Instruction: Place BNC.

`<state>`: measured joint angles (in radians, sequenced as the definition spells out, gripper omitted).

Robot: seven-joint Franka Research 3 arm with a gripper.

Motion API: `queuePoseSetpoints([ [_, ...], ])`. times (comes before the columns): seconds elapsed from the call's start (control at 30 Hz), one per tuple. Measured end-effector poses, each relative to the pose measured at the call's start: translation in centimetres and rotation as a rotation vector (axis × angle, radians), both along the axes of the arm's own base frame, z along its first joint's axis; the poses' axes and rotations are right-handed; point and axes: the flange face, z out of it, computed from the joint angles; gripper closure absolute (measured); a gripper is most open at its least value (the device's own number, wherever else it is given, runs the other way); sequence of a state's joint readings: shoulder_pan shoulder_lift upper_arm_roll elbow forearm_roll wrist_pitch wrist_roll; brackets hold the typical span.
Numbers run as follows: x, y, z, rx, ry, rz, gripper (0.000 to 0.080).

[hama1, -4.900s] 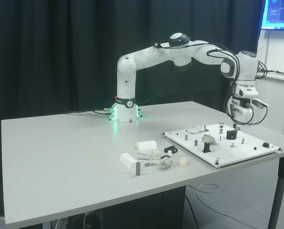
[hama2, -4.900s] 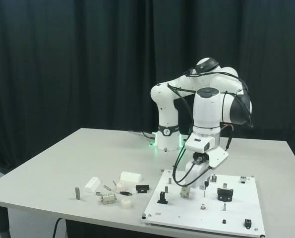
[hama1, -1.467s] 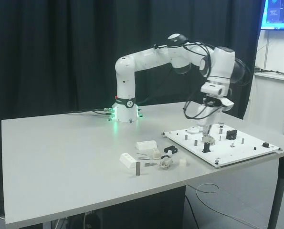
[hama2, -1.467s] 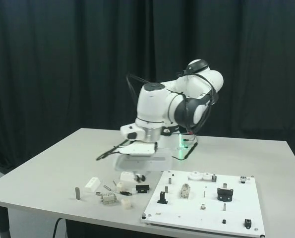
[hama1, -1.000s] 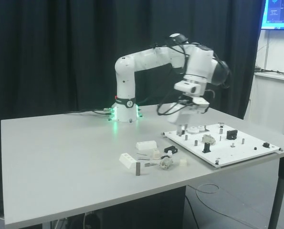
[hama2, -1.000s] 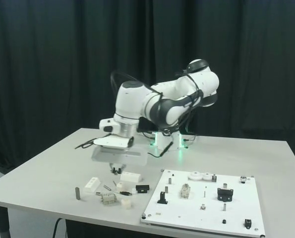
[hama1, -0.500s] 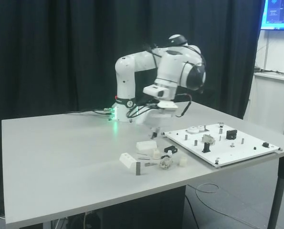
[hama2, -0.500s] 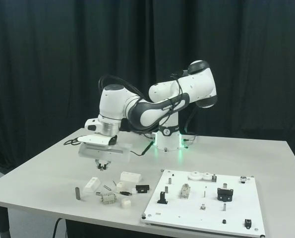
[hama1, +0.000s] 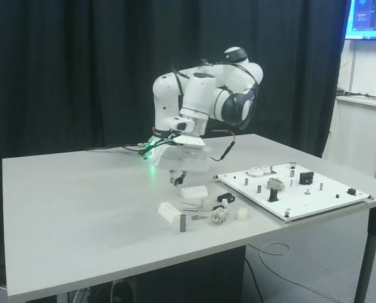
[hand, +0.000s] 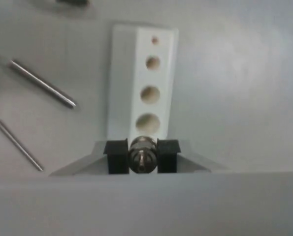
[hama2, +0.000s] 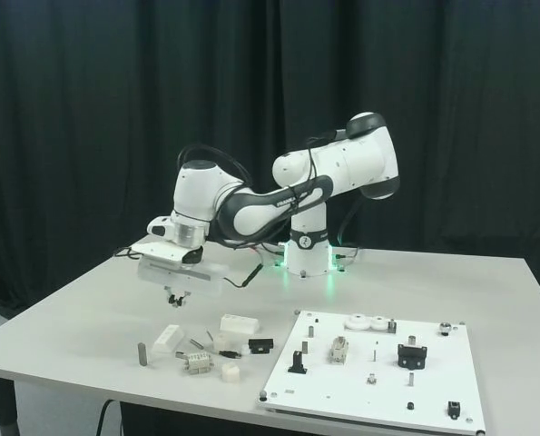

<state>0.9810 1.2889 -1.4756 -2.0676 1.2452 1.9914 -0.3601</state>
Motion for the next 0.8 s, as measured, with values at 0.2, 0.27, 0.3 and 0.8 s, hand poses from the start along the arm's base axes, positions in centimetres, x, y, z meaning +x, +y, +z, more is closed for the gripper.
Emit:
queuePoseSetpoints([
  [0.2,-2.2,-1.3,-1.2,0.023,-0.011,-0.06,0.0683],
  [0.27,-2.7,-1.6,-1.6,0.032,-0.014,-0.077,0.0683],
  [0.3,-3.0,-1.8,-1.8,0.036,-0.015,-0.084,0.0683],
  [0.8,-5.0,-3.2,-4.0,0.098,-0.013,-0.153,0.0683],
])
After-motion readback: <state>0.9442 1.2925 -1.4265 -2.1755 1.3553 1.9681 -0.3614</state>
